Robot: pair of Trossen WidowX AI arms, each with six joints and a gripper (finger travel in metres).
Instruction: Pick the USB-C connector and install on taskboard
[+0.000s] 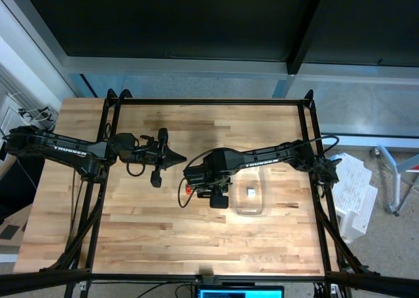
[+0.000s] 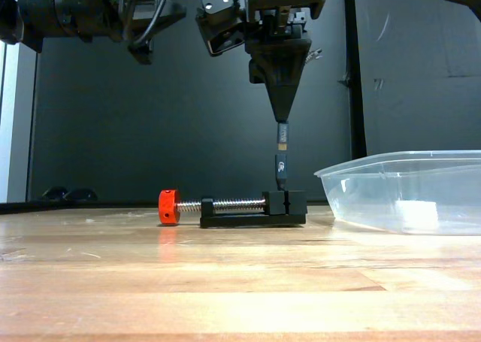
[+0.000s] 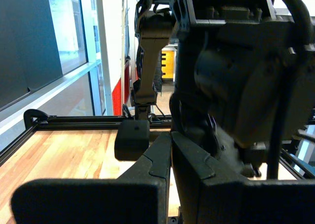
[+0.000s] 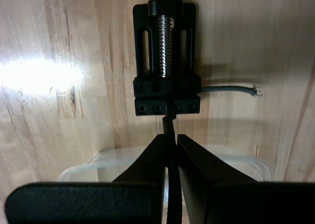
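Observation:
The taskboard point(image 2: 252, 209) is a small black block with a threaded screw and an orange-red knob point(image 2: 169, 207), lying on the wooden table. My right gripper point(image 2: 282, 120) points straight down over the block's right end, shut on the slim USB-C connector point(image 2: 282, 137). The connector hangs a small gap above a dark upright piece point(image 2: 280, 169) standing in the block. In the right wrist view the connector point(image 4: 169, 125) pokes out between my shut right gripper point(image 4: 170, 138), just at the taskboard point(image 4: 166, 93) edge. My left gripper point(image 1: 177, 157) hovers to the left, shut and holding nothing.
A clear plastic tray point(image 2: 451, 169) holding a small white square piece point(image 2: 417, 214) stands just right of the taskboard. A short braided cable end point(image 4: 229, 89) lies on the wood beside the block. A black frame point(image 1: 209, 101) borders the table.

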